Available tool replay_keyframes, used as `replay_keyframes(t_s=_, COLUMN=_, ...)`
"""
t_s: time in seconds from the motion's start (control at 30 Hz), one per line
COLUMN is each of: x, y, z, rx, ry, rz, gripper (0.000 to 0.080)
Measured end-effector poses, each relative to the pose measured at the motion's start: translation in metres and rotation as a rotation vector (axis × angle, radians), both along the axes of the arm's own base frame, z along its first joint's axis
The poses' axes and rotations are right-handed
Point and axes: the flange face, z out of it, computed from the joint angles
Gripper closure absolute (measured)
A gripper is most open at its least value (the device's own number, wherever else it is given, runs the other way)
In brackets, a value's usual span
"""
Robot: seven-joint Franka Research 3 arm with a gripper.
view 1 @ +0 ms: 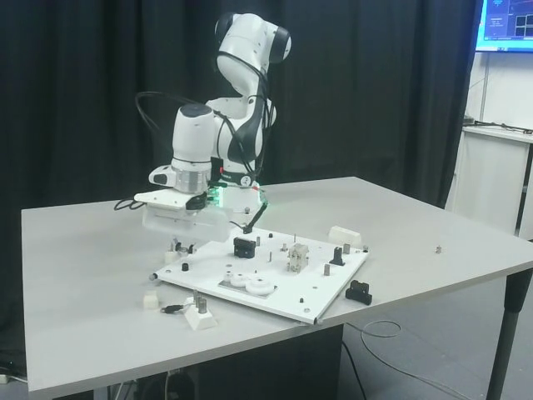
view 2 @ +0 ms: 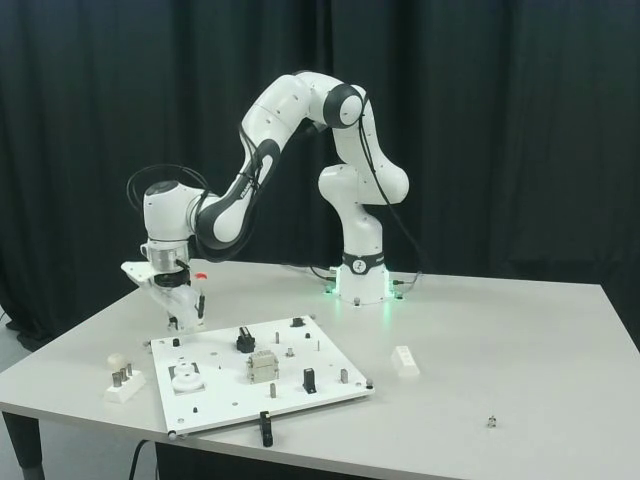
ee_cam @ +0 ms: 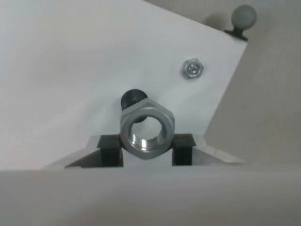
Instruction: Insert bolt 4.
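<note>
Bolt 4 (ee_cam: 146,131), seen end-on as a grey hexagonal head with a hollow centre, sits clamped between the two black fingers (ee_cam: 110,149) of the gripper (ee_cam: 146,151), above a dark hole (ee_cam: 132,98) in the white assembly board (ee_cam: 70,70). A smaller hex bolt (ee_cam: 192,68) stands nearby. The board rests on the grey worktop (view 1: 83,250).

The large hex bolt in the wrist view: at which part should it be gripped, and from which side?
Grip the hex bolt on two opposite flats of its hexagonal part, coming down along its axis. The flats are parallel, so the jaws sit flush and it probably cannot turn. The gripper appears to hold it this way now.
</note>
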Motion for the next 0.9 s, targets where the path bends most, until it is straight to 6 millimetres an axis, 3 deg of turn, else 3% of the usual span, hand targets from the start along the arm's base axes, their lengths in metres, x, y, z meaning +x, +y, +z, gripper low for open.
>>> replay_keyframes(t_s=0.9, x=-0.013, y=-0.001, z=-0.012, rx=0.042, ry=-0.073, rz=0.162, gripper=0.058)
